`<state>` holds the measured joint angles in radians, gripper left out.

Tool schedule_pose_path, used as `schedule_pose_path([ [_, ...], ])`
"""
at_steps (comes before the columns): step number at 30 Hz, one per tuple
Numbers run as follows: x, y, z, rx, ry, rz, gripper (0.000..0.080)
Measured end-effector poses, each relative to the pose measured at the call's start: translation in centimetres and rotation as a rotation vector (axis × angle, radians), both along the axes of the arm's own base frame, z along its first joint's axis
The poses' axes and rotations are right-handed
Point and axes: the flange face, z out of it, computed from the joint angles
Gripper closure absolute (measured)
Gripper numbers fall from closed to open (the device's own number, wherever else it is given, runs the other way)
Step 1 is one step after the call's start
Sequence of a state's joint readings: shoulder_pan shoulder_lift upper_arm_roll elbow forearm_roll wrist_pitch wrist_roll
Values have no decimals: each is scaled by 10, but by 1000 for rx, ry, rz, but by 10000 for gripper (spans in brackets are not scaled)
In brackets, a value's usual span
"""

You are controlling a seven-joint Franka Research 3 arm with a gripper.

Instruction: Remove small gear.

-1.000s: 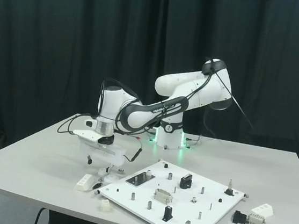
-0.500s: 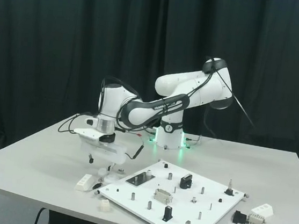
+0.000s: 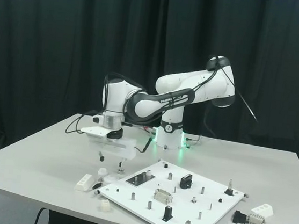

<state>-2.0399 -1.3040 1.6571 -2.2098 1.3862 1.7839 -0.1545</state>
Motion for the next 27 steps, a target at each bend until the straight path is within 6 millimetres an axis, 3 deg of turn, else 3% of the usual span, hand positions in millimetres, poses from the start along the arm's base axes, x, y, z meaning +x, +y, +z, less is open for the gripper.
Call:
schedule_pose_path([
  [27, -24, 94, 4, 76, 77, -82, 3],
])
